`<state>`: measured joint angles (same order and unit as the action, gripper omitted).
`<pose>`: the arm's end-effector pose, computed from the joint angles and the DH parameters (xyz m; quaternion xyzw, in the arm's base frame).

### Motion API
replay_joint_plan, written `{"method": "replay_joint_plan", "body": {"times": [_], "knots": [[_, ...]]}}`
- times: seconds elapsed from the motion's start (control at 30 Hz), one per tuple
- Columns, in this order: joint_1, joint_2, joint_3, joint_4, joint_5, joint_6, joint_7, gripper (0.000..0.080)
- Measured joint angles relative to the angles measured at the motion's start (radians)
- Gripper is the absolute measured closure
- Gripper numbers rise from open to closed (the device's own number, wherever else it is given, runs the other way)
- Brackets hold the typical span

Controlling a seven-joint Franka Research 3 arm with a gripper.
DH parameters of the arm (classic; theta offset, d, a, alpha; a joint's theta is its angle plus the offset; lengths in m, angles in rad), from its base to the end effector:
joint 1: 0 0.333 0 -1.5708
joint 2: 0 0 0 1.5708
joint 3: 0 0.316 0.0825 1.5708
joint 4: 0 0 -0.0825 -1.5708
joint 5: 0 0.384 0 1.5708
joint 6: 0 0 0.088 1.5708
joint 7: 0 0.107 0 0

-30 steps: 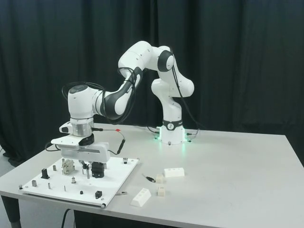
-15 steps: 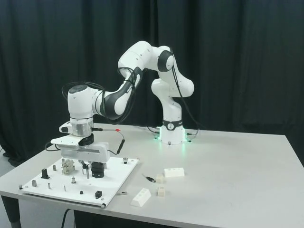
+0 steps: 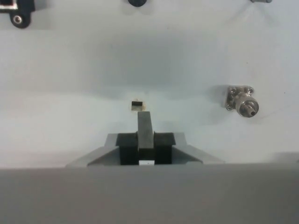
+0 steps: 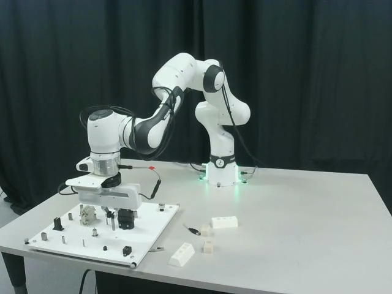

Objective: Place square peg 2.

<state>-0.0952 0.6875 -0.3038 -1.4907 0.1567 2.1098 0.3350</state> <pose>0.6689 -0.2349 0.2770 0.9290 -0.3685 -0.0186 0.0291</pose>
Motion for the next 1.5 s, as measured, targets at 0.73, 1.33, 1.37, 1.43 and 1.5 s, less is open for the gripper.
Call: {"method": "replay_joint_plan", "body": {"times": [0.73, 1.33, 1.37, 1.43, 1.5], "knots": [[0.002, 0.0, 0.0, 0.0, 0.0, 0.0, 0.0, 0.0739], [0.053, -0.012, 0.0, -0.001, 0.001, -0.078, 0.04, 0.0739], [0.058, -0.014, 0.0, -0.002, 0.001, -0.082, 0.046, 0.0739], [0.068, -0.019, 0.0, -0.003, 0.001, -0.094, 0.059, 0.0739], [0.077, -0.023, 0.0, -0.004, 0.001, -0.105, 0.073, 0.0739]]}}
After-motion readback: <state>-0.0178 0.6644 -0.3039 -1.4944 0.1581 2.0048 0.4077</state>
